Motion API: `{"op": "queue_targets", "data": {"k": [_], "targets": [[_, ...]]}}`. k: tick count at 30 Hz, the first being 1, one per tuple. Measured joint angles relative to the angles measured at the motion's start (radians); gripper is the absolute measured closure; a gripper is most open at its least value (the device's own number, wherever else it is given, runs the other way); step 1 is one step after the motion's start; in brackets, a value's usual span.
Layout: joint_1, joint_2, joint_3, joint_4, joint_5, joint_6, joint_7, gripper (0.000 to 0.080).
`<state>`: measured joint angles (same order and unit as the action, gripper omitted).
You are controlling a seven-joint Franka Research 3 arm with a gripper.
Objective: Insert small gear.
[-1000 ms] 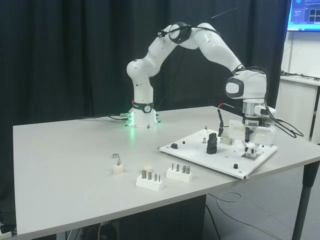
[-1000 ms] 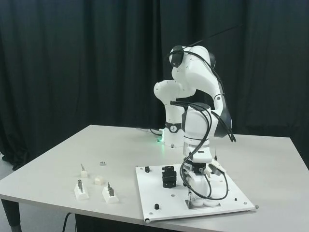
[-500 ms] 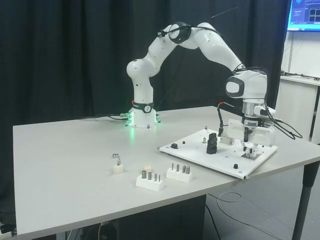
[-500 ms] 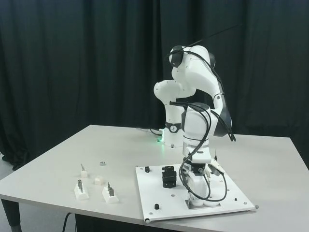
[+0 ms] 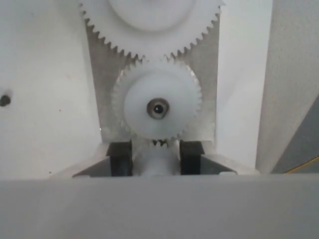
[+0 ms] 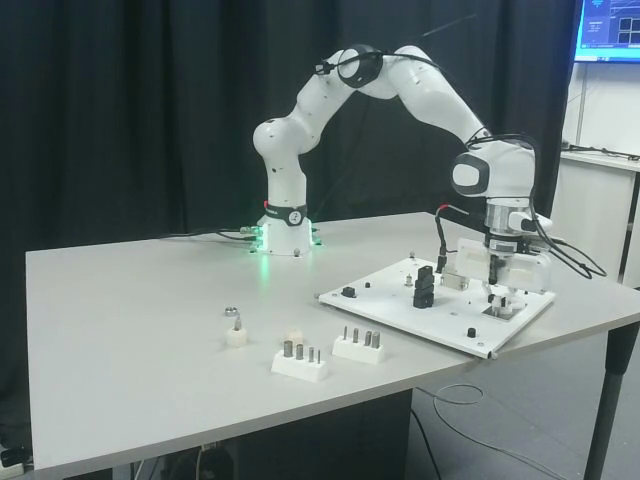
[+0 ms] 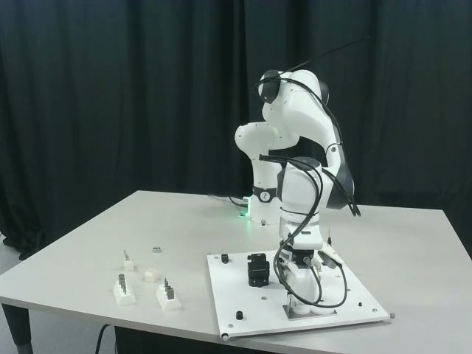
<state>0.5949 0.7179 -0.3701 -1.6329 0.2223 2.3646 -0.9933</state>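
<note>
In the wrist view a small white gear [image 5: 156, 163] sits between my two black fingertips [image 5: 119, 157], its teeth touching the medium white gear [image 5: 157, 107] on a steel shaft. A large white gear [image 5: 149, 25] meshes with the medium one on its far side. All lie in a grey recess [image 5: 97, 74] of the white board [image 6: 390, 296]. My gripper [image 5: 156, 158] is shut on the small gear. From the room views the gripper [image 6: 498, 296] hangs low over the board's right corner, also seen as the gripper [image 7: 299, 299].
A black fixture [image 6: 424, 286] stands upright on the board close beside the gripper. Two white holders with metal pins [image 6: 300, 360] [image 6: 360, 346] and a small white block with a peg [image 6: 235, 334] sit left of the board. The board's corner lies near the table's front edge [image 6: 560, 330].
The wrist and gripper have risen very slightly over the same spot on the board. Nothing else on the table has moved.
</note>
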Motion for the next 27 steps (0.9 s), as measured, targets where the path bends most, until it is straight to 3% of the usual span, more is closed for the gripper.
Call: {"op": "queue_targets", "data": {"k": [27], "targets": [[-0.011, 0.010, 0.005, 0.016, 0.000, -0.005, -0.001, 0.0603]]}}
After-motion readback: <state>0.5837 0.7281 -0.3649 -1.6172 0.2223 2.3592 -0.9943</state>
